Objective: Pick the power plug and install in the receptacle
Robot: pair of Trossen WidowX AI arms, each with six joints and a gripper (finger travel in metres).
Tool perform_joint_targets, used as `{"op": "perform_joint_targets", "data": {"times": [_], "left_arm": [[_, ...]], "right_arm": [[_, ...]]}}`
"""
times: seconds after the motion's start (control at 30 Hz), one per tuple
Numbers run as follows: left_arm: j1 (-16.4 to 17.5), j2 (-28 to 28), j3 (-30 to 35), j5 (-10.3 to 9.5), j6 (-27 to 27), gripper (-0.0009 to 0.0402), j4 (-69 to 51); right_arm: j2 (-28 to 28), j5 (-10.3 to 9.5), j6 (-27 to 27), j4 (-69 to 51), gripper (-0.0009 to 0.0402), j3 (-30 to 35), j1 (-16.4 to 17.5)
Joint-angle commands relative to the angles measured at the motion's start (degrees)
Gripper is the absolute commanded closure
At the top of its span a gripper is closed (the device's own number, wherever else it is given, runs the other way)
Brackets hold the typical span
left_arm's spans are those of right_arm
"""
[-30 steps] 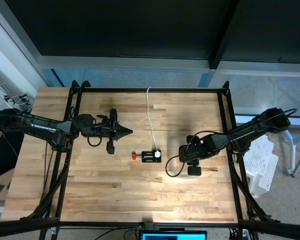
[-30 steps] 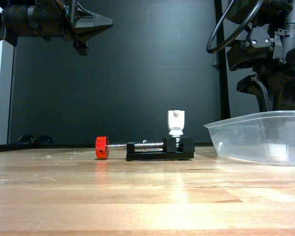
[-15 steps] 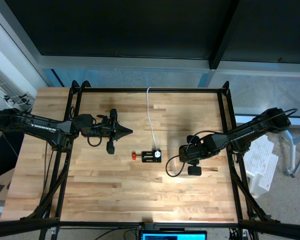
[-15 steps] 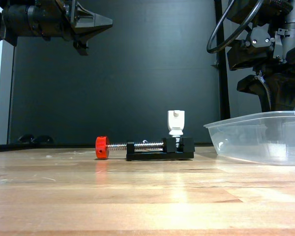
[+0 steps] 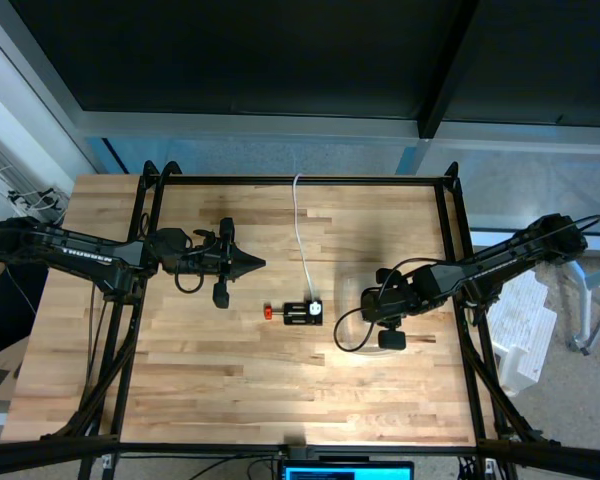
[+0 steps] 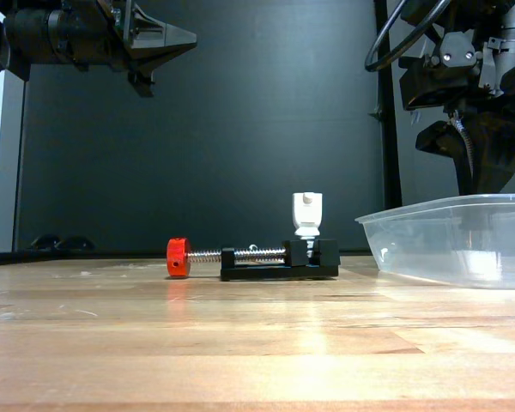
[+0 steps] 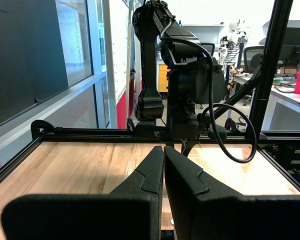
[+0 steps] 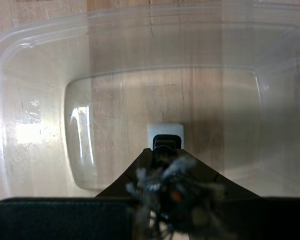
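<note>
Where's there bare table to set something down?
The whole near strip of table, in front of the receptacle, is bare. Also far right, between the white cable and the table's right edge. Crowded: the clear tray under the right tool, shut on the power plug; left tool hovers left of centre.

Left tool [image 5: 260, 264] closed, held high pointing inward; right tool [image 8: 167, 150] points straight down, pinching the power plug [image 8: 168, 141]
</note>
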Motion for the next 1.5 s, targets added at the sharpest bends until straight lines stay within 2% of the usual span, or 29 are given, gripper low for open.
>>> {"op": "perform_joint_targets", "data": {"times": [0.03, 0.5, 0.7, 0.77, 0.9, 1.03, 1.5], "left_arm": [[0.0, 0.0, 0.0, 0.02, 0.0, 0.0393, 0.0], [0.0, 0.0, 0.0, 0.02, 0.0, 0.0393, 0.0], [0.0, 0.0, 0.0, 0.02, 0.0, 0.0393, 0.0], [0.0, 0.0, 0.0, 0.02, 0.0, 0.0393, 0.0], [0.0, 0.0, 0.0, 0.02, 0.0, 0.0393, 0.0], [0.0, 0.0, 0.0, 0.02, 0.0, 0.0393, 0.0], [0.0, 0.0, 0.0, 0.02, 0.0, 0.0393, 0.0]], "right_arm": [[-0.5, 0.0, 0.0, -1.6, 0.0393, 1.3, 0.0], [-2.4, -0.02, 0.1, -11.4, 0.0393, 9.9, -0.2], [-2.4, -0.07, 0.4, -12.8, 0.0393, 11.2, -0.2], [-2.0, -0.63, 1.0, -12.6, 0.0393, 12.6, -0.8], [1.4, -0.74, 0.0, -12.8, 0.0393, 18.3, -2.7], [5.0, -1.81, -1.6, -13.1, 0.0393, 23.1, -4.5], [16.1, -2.29, -3.3, -12.0, 0.0393, 31.6, -7.2]]}}
